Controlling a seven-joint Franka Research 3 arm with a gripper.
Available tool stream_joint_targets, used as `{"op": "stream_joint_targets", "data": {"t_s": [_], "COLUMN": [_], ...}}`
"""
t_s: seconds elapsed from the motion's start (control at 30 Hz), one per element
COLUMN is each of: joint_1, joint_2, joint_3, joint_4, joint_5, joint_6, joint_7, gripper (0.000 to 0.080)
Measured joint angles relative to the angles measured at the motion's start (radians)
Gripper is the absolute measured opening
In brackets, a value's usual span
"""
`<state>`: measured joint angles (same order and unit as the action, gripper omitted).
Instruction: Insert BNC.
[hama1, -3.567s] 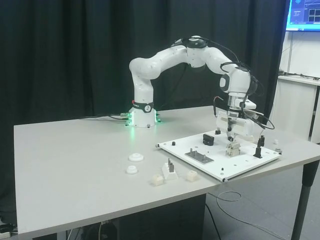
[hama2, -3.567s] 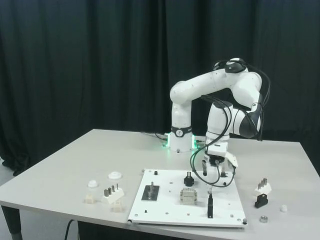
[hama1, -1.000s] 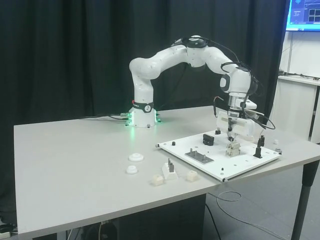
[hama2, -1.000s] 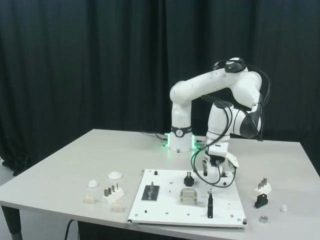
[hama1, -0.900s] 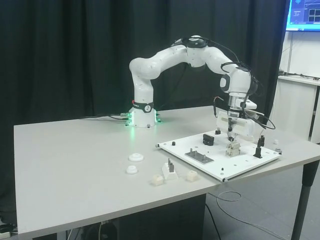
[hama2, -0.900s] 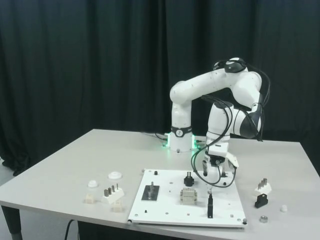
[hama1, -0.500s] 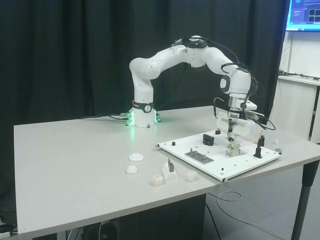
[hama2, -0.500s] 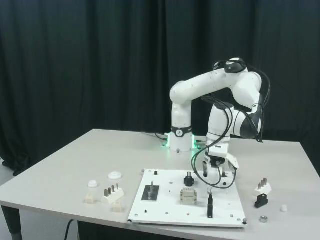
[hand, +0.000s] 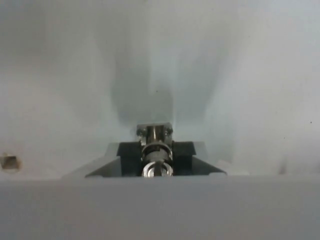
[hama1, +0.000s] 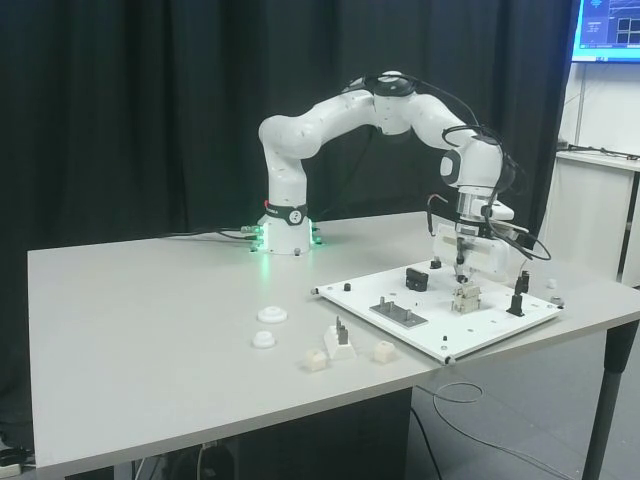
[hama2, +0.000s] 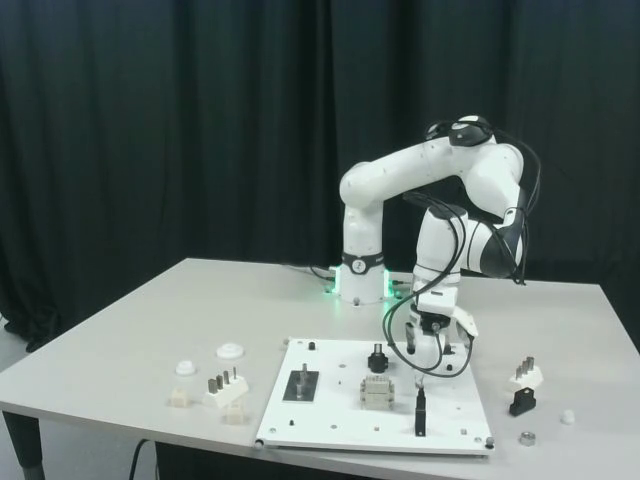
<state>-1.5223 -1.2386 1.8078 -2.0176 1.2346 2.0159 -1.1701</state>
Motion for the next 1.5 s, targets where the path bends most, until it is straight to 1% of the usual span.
{"op": "stream_joint_targets", "data": {"t_s": [0.6,1.1,1.3,1.5], "joint_1": [-0.006,-0.016,-0.019,-0.02], "joint_2": [0.005,0.009,0.009,0.009], "joint_3": [0.001,0.006,0.011,0.014], "joint_4": [0.001,0.005,0.005,0.005], "joint_5": [0.01,0.016,0.017,0.019], "joint_6": [-0.006,-0.011,-0.007,-0.005], "joint_7": [-0.004,-0.087,-0.142,-0.151], "gripper": [0.0124,0.0124,0.0124,0.0124]}}
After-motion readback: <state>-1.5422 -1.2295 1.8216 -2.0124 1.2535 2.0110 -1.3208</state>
